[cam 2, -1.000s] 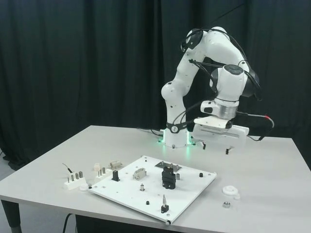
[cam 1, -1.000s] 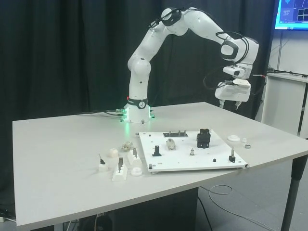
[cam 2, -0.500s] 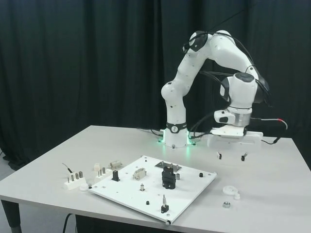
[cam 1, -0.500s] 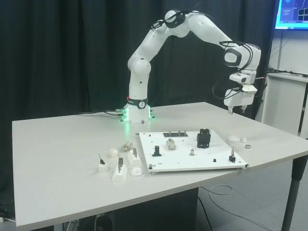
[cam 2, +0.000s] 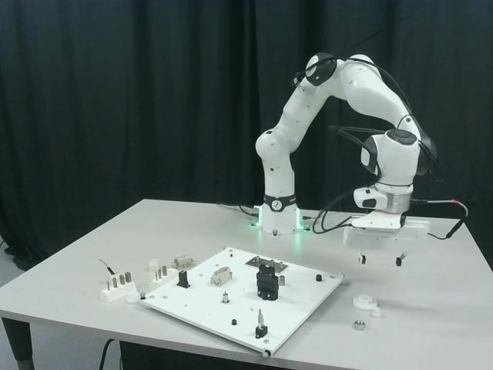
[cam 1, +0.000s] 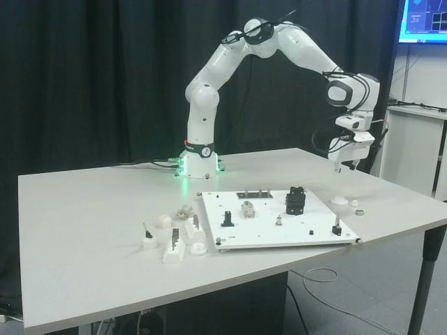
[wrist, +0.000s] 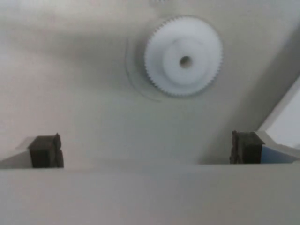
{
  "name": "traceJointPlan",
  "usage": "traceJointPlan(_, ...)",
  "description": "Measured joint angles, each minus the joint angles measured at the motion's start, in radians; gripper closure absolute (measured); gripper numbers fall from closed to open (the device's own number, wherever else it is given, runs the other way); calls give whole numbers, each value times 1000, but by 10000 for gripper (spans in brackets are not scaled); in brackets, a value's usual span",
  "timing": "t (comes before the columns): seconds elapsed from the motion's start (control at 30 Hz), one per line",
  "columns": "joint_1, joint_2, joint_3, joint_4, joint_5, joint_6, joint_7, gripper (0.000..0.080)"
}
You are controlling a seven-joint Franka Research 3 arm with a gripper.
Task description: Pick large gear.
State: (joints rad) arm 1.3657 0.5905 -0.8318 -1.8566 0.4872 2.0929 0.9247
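White gear [wrist: 183,56] is lying flat on the grey surface [wrist: 84,93], upper middle of the wrist frame, off-centre from the spread, empty tool [wrist: 145,151]. Descending like this is risking one finger [wrist: 46,151] landing on teeth and nudging it away.

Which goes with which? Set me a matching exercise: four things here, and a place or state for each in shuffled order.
Things:
1. large gear
2. claw
3. white board
4. arm base

Places or states:
a. green glow at its foot
b. open, in the air
c. flat on the grey table, off the board
d. carries a black fixture

Pairs: 1-c, 2-b, 3-d, 4-a
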Motion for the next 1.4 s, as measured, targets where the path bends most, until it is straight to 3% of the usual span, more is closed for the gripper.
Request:
traceJointPlan(0.77,-17,110,9,-5,149,63,23,3)
traceJointPlan(1.4,-71,140,10,-19,256,63,-1,3)
